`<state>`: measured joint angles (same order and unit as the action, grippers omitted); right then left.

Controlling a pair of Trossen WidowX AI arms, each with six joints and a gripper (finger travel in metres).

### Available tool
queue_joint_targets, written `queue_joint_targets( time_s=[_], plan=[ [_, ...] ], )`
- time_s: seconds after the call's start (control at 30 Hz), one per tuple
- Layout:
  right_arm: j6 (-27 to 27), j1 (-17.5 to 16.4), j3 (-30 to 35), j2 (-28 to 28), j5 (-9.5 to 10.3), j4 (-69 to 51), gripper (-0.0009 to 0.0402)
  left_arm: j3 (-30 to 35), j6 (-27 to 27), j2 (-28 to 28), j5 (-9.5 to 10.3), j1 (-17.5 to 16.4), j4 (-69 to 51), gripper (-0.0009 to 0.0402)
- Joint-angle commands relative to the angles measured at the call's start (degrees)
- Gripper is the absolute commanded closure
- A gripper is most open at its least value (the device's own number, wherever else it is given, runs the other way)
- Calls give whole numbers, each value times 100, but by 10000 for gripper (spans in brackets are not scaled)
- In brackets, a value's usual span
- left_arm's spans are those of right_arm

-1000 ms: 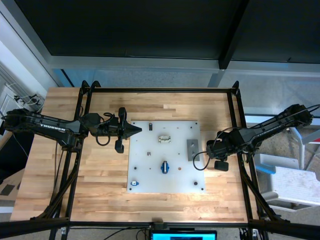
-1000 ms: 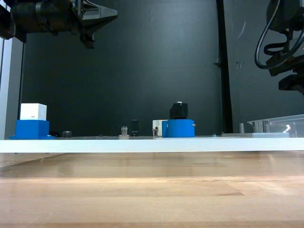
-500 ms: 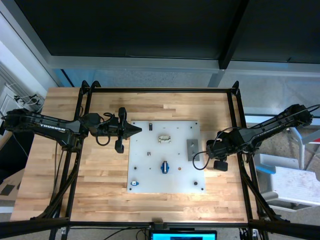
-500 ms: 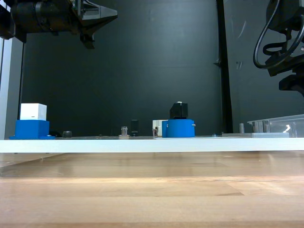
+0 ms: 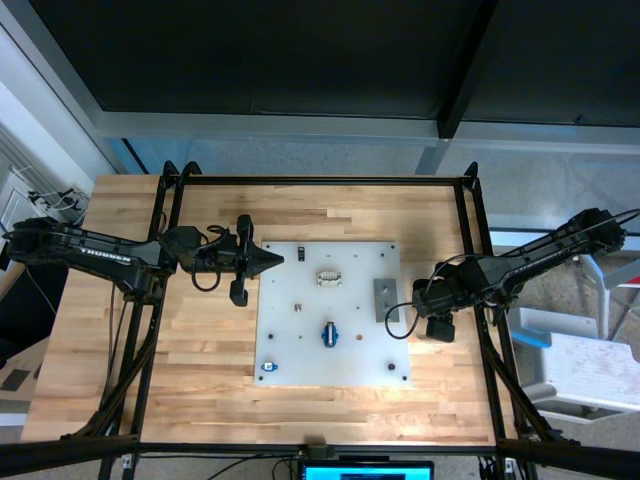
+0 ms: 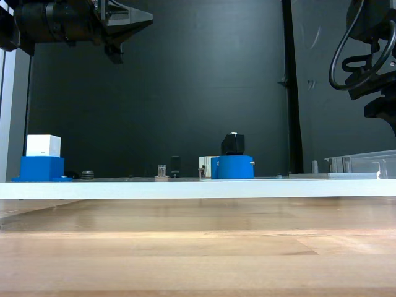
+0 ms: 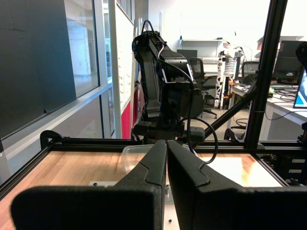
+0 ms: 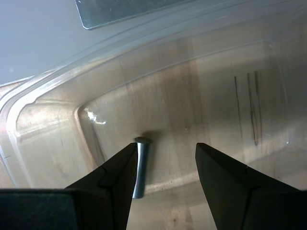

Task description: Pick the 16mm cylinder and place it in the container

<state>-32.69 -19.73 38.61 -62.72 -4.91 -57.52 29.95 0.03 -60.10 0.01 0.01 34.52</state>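
The 16mm cylinder [image 8: 140,165] is a small silver peg lying on its side on the floor of the container [image 8: 43,96], a clear tray with rounded corners. My right gripper [image 8: 165,148] hangs open just above it, the peg close beside one finger and free of the other. From above, the right gripper [image 5: 418,305] sits over the container [image 5: 402,325] at the board's right edge. The tray [image 6: 362,162] shows faintly in the low view. My left gripper [image 5: 272,258] is shut and empty, held high over the board's left edge [image 6: 145,17].
A white task board [image 5: 300,345] carries a grey rectangular block [image 5: 386,298], a blue-and-black part [image 5: 329,334], a thin peg [image 5: 297,307] and a blue base with a white cube [image 6: 42,158]. A black frame surrounds the wooden table.
The right arm has shifted very slightly over the container. The left arm has not moved.
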Motion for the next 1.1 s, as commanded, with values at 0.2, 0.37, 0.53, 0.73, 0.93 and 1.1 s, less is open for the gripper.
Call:
queue_joint_targets(
  time_s=[0.2,0.37,0.53,0.73,0.93,1.1],
  plan=[
    [0,-2,7,-2,2,4,229,0,-2,0,0,-2,2,393],
    [9,-2,55,-2,2,2,229,0,-2,0,0,0,2,393],
    [9,-2,120,-2,0,-2,228,0,-2,-2,0,-2,2,393],
    [7,-2,205,-2,2,-7,229,0,-2,0,0,0,0,393],
    [11,-2,337,0,0,-37,228,0,-2,0,0,0,0,393],
    [9,-2,382,0,28,-85,229,0,-2,0,0,0,2,393]
  ],
)
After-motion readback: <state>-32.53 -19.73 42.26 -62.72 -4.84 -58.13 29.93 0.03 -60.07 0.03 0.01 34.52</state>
